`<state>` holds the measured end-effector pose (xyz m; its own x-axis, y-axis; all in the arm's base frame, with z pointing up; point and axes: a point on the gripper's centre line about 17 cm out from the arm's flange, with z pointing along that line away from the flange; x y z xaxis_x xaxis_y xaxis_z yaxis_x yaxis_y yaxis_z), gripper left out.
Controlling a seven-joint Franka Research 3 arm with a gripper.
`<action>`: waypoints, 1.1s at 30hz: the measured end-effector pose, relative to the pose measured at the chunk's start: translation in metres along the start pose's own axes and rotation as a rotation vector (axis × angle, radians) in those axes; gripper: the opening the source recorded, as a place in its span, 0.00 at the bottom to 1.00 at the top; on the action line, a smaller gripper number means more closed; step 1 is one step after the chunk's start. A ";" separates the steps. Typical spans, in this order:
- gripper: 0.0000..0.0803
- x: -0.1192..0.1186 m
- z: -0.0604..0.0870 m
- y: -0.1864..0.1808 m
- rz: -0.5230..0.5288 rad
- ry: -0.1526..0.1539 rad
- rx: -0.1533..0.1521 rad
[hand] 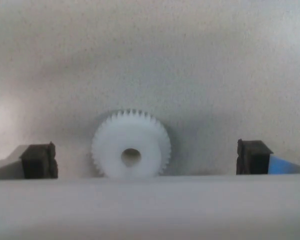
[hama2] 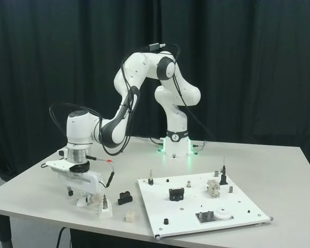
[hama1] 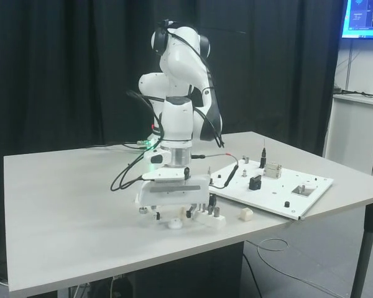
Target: Pick medium gear.
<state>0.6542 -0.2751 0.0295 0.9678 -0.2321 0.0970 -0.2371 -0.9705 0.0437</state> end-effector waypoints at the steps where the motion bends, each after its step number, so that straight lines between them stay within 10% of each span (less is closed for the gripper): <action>1: 1.00 0.000 0.001 0.000 -0.001 -0.001 0.000; 33: 1.00 -0.004 0.023 -0.001 -0.002 -0.004 0.004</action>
<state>0.6520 -0.2745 0.0062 0.9687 -0.2301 0.0930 -0.2345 -0.9713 0.0401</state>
